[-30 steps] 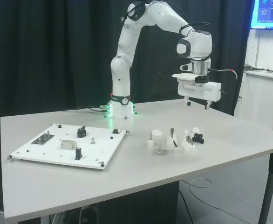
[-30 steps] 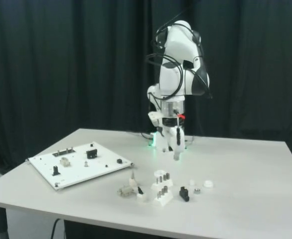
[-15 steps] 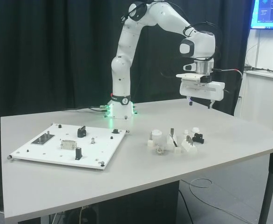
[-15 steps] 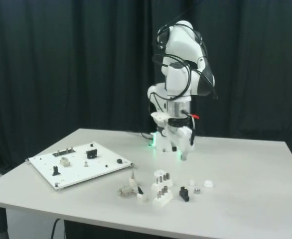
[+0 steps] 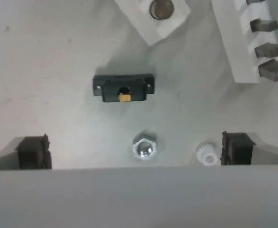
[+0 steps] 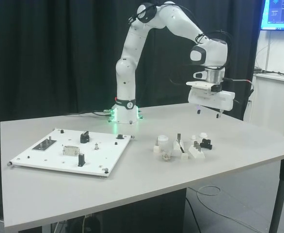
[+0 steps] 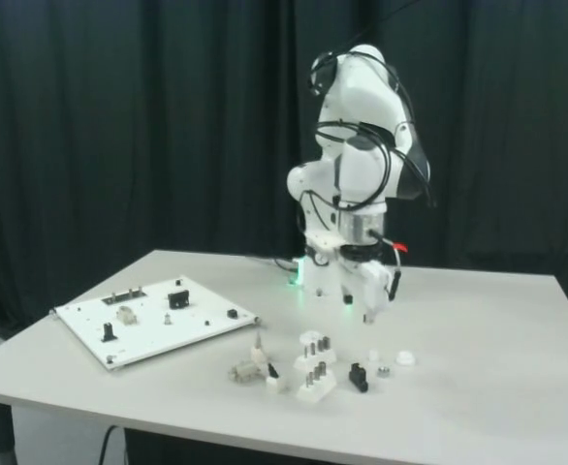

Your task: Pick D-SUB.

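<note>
– Where is the D-SUB, the black flanged connector (image 5: 123,89)?
– On the grey table (image 6: 59,189), towards the edge opposite the arm's base, below the wide-open gripper (image 6: 209,113), untouched.
– What crowds it?
– A grey hexagonal metal nut (image 5: 144,147) and a small white gear (image 5: 206,155) nearby; a white peg block (image 5: 159,14) and a white holder (image 5: 241,42) beyond.

Gripper (image 6: 209,112) above parts cluster on table (image 6: 147,174), nut (image 5: 144,147) between small connector (image 5: 123,88) and gear (image 5: 207,154), board (image 6: 74,153) well apart near table's other end
</note>
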You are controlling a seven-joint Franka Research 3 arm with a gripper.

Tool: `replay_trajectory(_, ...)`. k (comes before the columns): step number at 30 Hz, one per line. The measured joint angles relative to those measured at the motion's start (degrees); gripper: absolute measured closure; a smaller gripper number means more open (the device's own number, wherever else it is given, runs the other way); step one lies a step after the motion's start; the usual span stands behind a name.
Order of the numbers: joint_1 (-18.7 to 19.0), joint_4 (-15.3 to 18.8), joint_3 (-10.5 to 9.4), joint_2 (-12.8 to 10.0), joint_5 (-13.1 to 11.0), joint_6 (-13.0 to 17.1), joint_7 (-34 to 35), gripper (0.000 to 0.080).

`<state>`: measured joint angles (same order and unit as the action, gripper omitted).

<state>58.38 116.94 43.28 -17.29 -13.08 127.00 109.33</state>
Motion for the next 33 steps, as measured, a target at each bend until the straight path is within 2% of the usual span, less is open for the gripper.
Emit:
replay_trajectory(6,0.0,1.42,-0.64,-1.14,0.0,1.03,0.0,0.0003)
replay_trajectory(23,-0.2,7.02,-2.74,-2.94,-0.75,12.31,1.18,0.0003)
replay_trajectory(33,-0.46,7.76,-3.15,-4.32,-1.8,15.96,2.71,0.0003)
